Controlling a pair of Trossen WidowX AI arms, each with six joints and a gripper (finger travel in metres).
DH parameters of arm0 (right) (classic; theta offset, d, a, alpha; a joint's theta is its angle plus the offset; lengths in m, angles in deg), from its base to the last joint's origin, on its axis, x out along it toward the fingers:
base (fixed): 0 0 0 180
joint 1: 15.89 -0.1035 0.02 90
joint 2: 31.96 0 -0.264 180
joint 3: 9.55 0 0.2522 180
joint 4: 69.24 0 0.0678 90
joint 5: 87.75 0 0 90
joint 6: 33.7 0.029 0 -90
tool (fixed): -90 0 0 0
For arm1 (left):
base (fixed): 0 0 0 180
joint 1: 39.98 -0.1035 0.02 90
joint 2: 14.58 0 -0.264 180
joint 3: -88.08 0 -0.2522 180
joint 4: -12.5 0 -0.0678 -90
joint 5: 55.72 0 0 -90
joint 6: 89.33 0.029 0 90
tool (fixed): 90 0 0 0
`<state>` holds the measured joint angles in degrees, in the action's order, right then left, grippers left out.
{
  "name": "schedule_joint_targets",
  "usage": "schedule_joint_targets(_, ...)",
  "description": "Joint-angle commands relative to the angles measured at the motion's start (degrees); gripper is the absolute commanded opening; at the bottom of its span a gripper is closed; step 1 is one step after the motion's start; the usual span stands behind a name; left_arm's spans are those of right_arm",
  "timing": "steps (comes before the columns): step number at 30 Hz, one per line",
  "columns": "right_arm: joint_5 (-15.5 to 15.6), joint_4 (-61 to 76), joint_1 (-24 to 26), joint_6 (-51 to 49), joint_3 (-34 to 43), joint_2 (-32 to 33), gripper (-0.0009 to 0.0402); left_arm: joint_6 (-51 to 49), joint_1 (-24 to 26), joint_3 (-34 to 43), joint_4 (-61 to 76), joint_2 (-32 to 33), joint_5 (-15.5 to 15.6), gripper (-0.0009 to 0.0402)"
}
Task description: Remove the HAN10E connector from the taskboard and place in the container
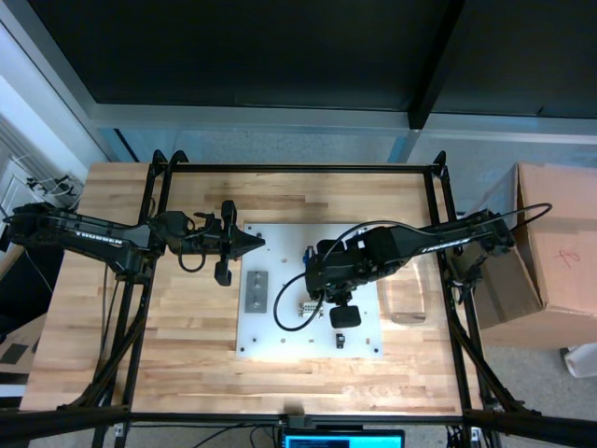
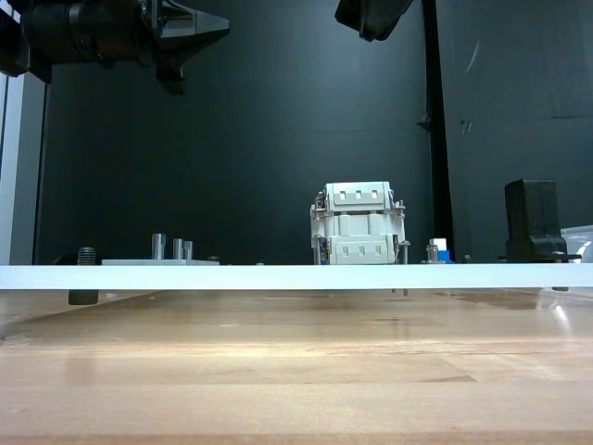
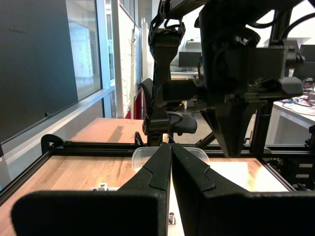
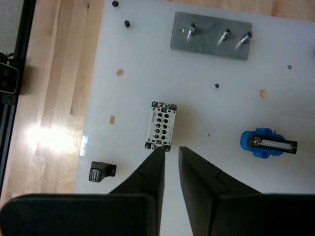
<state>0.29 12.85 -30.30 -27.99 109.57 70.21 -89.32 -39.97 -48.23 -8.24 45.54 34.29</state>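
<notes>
The task is judged to be at its very beginning: the pale grey rectangular HAN10E connector (image 4: 160,126) is still seen upright in its seat on the white plastic taskboard (image 4: 221,113), held by nothing, and in the low view it stands square on the board with no tilt that can be made out. The right gripper (image 4: 170,150) is held above the board with its fingertips just beside one short end of the connector, its fingers parted by a narrow gap and nothing between them. The left gripper (image 3: 171,152) is kept high over the left edge of the board, well apart from the connector, its fingers pressed together on nothing. The clear plastic container (image 1: 410,303) is set on the wooden table (image 1: 187,345) just beside the right edge of the board, and no part is seen in it. What is left, then, is judged to be the whole job: the connector has to be gripped, drawn out of its seat, carried to the container and let go. As for writing, white TROSSEN lettering (image 1: 98,239) is read on the left arm; similar lettering on the right arm cannot be read, and no label is made out on the connector
</notes>
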Motion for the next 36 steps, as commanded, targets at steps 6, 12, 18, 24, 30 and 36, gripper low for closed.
schedule_joint_targets(6, -0.07, 0.2, -0.11, 0.0, -0.02, 1.46, 0.0103, 0.0, 0.0, 0.02, -0.02, 0.0, 0.0, 0.0)
schedule_joint_targets(12, -1.14, -0.09, -0.2, 0.04, -0.28, 1.46, 0.0161, 0.0, -0.02, 0.02, -0.02, -0.02, 0.0, 0.0)
schedule_joint_targets(18, -1.57, -0.33, -0.24, 0.87, -0.68, 1.46, 0.0206, 0.0, -0.02, 0.02, -0.02, 0.0, 0.0, 0.0)
schedule_joint_targets(24, -1.57, -0.52, -0.24, 3.06, -3.21, 1.46, 0.0229, 0.0, 0.0, 0.02, -0.02, 0.0, 0.0, 0.0)
schedule_joint_targets(30, -1.55, -2.29, -0.22, 5.64, -5.22, 2.05, 0.0231, 0.0, 0.0, 0.02, -0.02, 0.0, 0.0, 0.0)
schedule_joint_targets(36, -1.49, -2.78, -0.17, 6.08, -4.72, 5.25, 0.0231, 0.0, -0.02, 0.02, -0.02, 0.0, 0.0, 0.0)
